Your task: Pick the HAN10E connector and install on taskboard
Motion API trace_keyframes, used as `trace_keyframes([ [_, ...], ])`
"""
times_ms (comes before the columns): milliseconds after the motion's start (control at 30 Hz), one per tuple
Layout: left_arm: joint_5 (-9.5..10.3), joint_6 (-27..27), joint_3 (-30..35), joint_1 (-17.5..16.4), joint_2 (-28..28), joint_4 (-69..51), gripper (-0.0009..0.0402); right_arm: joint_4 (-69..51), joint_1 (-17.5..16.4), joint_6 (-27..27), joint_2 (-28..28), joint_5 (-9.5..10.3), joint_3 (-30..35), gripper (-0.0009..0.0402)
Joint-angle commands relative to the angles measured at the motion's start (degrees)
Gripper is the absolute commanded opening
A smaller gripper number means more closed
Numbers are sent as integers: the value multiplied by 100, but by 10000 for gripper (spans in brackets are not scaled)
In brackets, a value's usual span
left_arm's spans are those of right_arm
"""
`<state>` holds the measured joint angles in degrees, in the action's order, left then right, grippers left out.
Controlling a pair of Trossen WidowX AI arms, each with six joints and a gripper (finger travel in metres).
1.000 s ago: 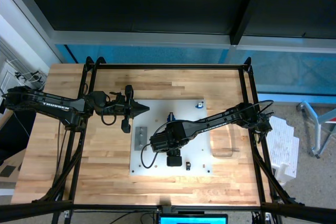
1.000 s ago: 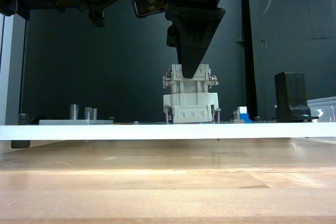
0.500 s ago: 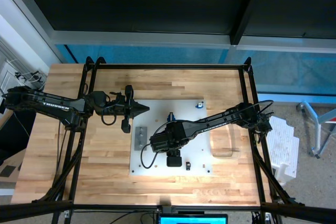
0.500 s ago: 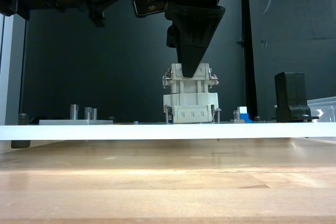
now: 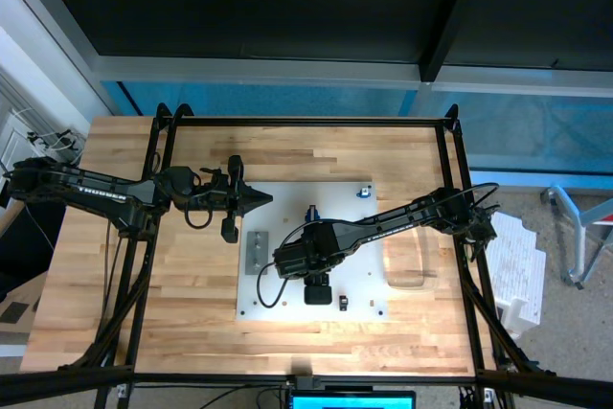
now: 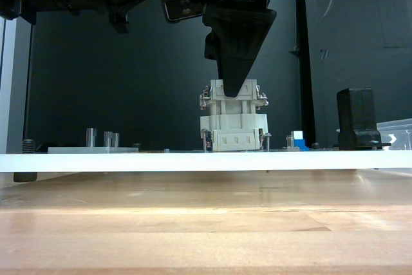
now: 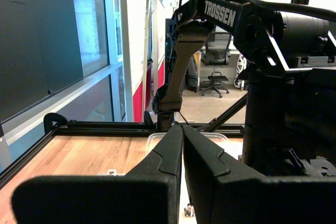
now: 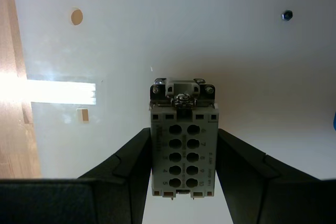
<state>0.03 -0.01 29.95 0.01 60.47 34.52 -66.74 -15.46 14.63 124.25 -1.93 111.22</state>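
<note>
The beige HAN10E connector stands upright on a matching beige socket on the white taskboard. My right gripper comes down from above and is shut on the connector. In the right wrist view the connector shows two rows of round holes, with a black finger pressed against each long side. From the high view the right gripper hides the connector over the middle of the taskboard. My left gripper hovers at the board's far-left corner, shut and empty, its fingertips pressed together.
On the board stand a grey metal block to the left, a black part to the right and a blue knob behind. A clear plastic tray lies right of the board. Black frame rails border the wooden table.
</note>
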Motion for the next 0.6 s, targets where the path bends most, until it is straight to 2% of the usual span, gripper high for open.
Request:
trace_keyframes([
  [33,-2,2,0,0,2,0,1,92,0,0,7,13,-103,27],
  [600,-2,2,0,0,2,0,1,603,0,-13,7,7,-645,27],
])
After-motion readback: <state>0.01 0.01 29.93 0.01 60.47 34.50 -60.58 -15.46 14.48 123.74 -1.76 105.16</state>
